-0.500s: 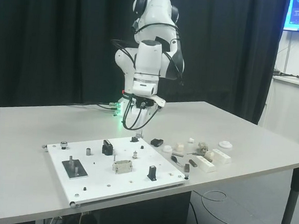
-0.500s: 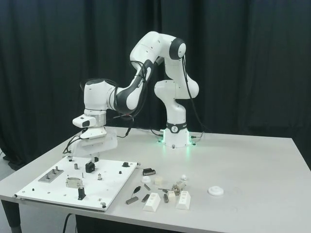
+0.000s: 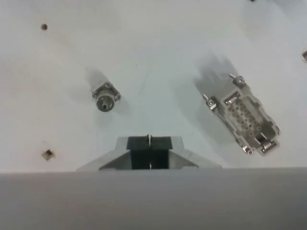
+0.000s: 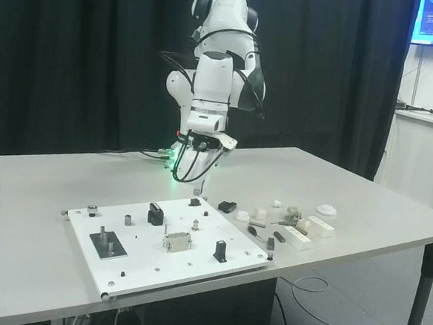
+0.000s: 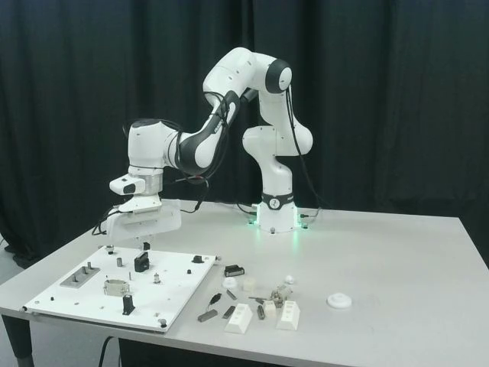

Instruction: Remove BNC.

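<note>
At the lower centre of the wrist view, the gripper (image 3: 149, 152) shows its two black finger pads pressed together, closed on nothing. Just beyond them on the white square board (image 3: 158, 62), the small round metal BNC connector (image 3: 106, 99) stands upright on its flange, left of centre, untouched. At the right of that frame lies the grey multi-pin rectangular connector (image 3: 241, 115). In the first room view the white arm (image 4: 216, 66) hangs above the board's far edge, upper centre, well clear of the BNC connector (image 4: 196, 223). Loose white and grey parts (image 4: 294, 224) lie right of the board on the grey table (image 4: 36, 187).
</note>
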Controlling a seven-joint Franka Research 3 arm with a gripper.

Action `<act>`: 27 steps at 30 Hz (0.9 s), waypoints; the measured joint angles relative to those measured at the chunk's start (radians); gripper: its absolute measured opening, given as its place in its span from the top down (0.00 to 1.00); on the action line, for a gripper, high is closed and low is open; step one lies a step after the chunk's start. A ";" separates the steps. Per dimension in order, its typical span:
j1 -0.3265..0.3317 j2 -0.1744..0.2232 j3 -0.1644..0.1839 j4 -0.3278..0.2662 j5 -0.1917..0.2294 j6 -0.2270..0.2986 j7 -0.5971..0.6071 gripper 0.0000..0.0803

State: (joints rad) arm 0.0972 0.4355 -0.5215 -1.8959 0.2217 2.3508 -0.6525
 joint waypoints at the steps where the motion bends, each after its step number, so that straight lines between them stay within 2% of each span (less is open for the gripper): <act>1: 0.000 0.000 0.000 0.001 0.000 0.000 0.008 1.00; 13: 0.000 0.000 -0.003 0.017 0.000 -0.014 0.085 1.00; 14: 0.000 0.000 -0.003 0.020 0.000 -0.016 0.088 0.82; 19: 0.000 -0.001 -0.006 0.033 0.000 -0.028 0.094 0.82; 20: 0.000 -0.001 -0.007 0.036 0.000 -0.030 0.097 0.40; 27: 0.000 -0.002 -0.008 0.050 -0.006 -0.045 0.123 0.40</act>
State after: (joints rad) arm 0.0973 0.4335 -0.5297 -1.8463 0.2158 2.3060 -0.5299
